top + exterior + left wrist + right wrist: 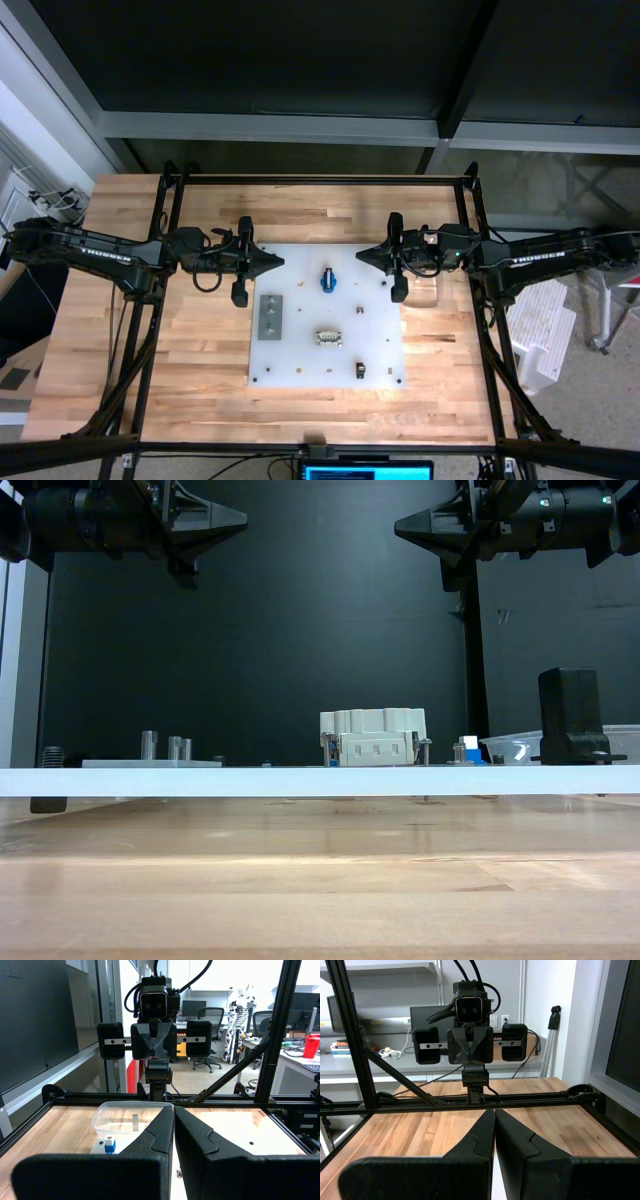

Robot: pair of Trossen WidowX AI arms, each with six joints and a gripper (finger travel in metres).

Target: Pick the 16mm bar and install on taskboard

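Observation:
The white taskboard point(300, 365) lies flat in the middle of the table, carrying a grey block point(271, 315), a blue fitting point(328, 281) and a silver connector point(328, 339). A small grey upright peg point(135, 1121), which I take for the 16mm bar, stands inside the clear tray point(107, 1112). My left gripper point(280, 262) hovers above the board's far left corner, shut and holding nothing. Facing it, my right gripper point(360, 255) hovers over the far right side, also shut and holding nothing. Both hang high above the board in the low view.
The clear tray point(425, 290) sits off the board's right edge, under the right arm. A black upright part point(570, 715) stands at the board's near right. A black frame point(320, 180) borders the table. A monitor point(365, 470) sits at the near edge.

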